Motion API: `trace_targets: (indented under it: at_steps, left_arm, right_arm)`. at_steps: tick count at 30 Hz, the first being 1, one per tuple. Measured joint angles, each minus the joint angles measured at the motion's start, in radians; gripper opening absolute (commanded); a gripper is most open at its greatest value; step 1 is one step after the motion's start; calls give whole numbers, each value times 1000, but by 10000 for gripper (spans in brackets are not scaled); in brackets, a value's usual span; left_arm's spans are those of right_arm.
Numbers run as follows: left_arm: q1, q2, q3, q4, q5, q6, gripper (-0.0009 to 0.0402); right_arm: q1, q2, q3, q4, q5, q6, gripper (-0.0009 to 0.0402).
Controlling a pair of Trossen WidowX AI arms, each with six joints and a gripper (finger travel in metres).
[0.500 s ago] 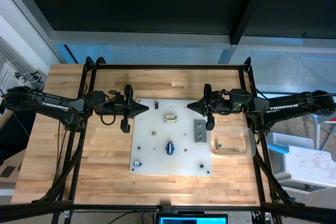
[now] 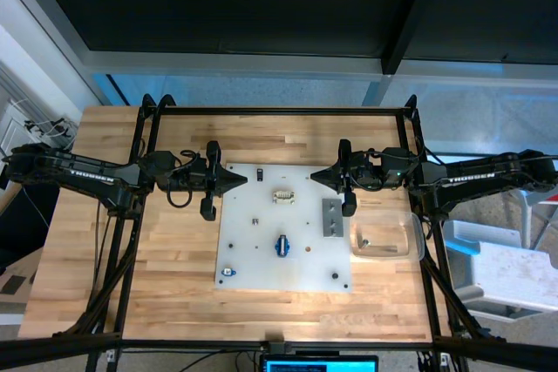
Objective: Pick the 16mm cylinder and place it in the taskboard
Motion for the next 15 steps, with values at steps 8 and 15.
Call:
trace_targets:
  at_steps: [8, 15]
  left_arm:
    - [0, 0, 0, 0, 0, 0, 0]
    - [0, 0, 0, 0, 0, 0, 0]
  right_arm:
    - [0, 0, 0, 0, 0, 2, 0]
    - [2, 0, 30, -132, -1, 16, 0]
